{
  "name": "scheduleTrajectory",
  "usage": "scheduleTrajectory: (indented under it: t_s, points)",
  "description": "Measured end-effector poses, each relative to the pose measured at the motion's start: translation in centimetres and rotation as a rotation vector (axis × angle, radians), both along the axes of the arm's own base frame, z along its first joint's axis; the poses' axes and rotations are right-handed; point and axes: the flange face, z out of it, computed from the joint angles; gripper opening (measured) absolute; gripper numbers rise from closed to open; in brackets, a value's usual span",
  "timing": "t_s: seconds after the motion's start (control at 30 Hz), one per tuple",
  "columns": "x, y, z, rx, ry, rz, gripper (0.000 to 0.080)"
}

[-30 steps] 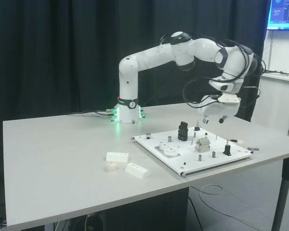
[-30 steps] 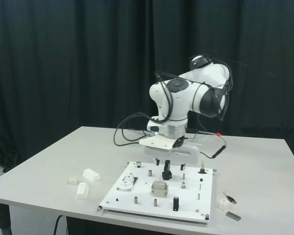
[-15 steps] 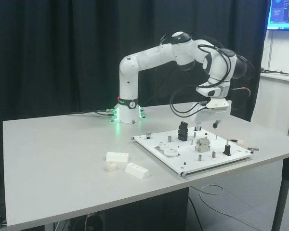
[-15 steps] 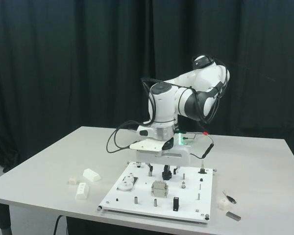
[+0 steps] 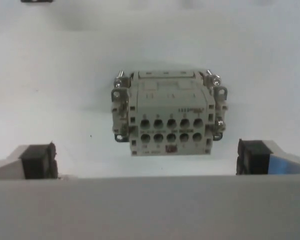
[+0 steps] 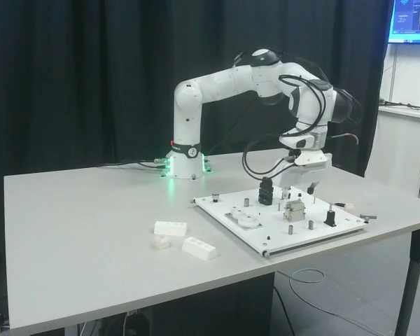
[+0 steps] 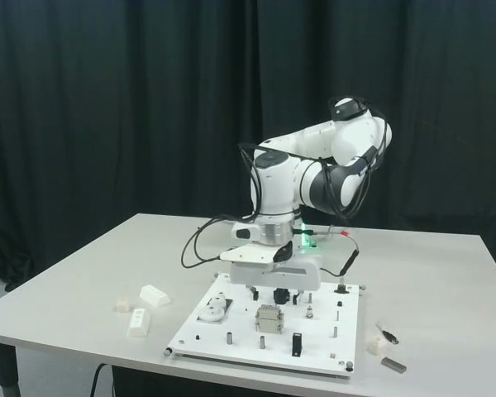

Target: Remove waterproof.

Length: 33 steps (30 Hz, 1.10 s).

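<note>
The boxy grey multi-pin waterproof connector (image 5: 168, 114), moulded in matt plastic with two rows of round sockets on its face and small metal screws and latch brackets at its corners, stands upright near the middle of the flat white square board (image 6: 266, 238), which rests on short pegs on the smooth grey table (image 6: 84, 231). In the wrist view the connector sits squarely between the two black rubbery finger pads (image 5: 37, 161), which are spread wide apart on either side of it and touch nothing, so the white two-finger gripper (image 7: 273, 291) is open and empty. In the second room view the gripper hangs just above and behind the connector (image 7: 269, 318), its broad white hand level with the board. The glossy white jointed arm (image 6: 217, 80) reaches over from its base, where a ring of green light glows, and loose black cables loop down from the wrist. On the board also stand a black blocky clip (image 6: 266, 190), a round white disc-shaped part (image 6: 248, 221), a small black bracket (image 6: 330, 215) near the far edge and several thin grey upright pins. Off the board, three white rectangular plastic blocks (image 6: 171, 227) lie close together on the table, well apart from the connector. A heavy black curtain hangs in folds behind.
</note>
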Motion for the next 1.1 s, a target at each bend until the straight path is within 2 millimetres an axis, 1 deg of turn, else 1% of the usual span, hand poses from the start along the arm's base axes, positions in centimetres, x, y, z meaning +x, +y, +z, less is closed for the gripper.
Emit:
scheduleTrajectory:
  t_s: [0.33,1.1]
  points:
    - [-0.5,0.2,-0.9,-0.03,-0.033,0.007,0.08]
    - [-0.7,-0.5,-2.6,-0.035,-0.058,0.003,0.08]
